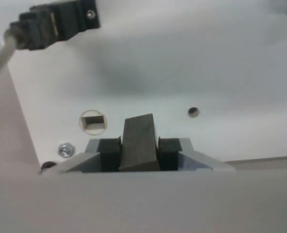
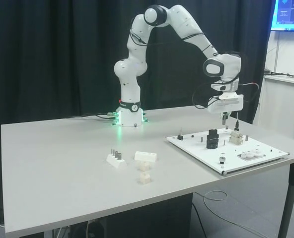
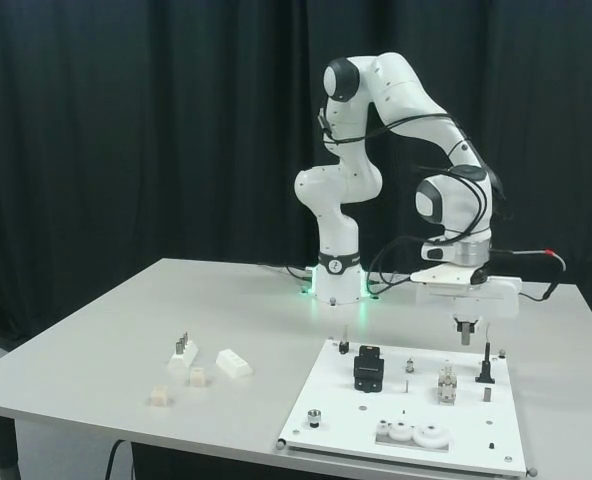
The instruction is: Insert square peg 4.
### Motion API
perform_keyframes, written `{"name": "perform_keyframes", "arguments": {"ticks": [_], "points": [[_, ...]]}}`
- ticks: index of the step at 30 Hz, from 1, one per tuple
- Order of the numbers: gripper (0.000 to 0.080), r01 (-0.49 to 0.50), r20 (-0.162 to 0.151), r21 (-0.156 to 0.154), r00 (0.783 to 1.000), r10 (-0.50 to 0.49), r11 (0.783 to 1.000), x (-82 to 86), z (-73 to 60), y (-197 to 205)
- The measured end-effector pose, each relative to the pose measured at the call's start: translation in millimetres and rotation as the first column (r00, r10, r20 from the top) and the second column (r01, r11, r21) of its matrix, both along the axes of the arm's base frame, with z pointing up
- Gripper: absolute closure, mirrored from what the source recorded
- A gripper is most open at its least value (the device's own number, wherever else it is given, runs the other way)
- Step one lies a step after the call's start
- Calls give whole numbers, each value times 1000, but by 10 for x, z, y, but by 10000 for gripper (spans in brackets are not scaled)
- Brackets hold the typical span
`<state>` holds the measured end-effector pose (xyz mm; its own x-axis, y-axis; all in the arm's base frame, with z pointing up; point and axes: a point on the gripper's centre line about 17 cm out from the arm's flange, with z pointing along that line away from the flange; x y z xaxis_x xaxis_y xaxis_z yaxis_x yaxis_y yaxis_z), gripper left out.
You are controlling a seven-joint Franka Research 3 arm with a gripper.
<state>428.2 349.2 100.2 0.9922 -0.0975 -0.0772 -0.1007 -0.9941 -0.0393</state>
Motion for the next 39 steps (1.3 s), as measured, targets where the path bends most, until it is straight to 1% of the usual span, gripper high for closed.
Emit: {"name": "perform_keyframes", "arguments": {"ticks": [9, 18, 39], "points": [[644, -27, -17, -7, 999, 27, 1000, -86, -110, 162], [644, -52, -27, -14, 998, 51, 999, -183, -196, 298], [644, -48, -30, -22, 998, 47, 999, -132, -287, 323]]}}
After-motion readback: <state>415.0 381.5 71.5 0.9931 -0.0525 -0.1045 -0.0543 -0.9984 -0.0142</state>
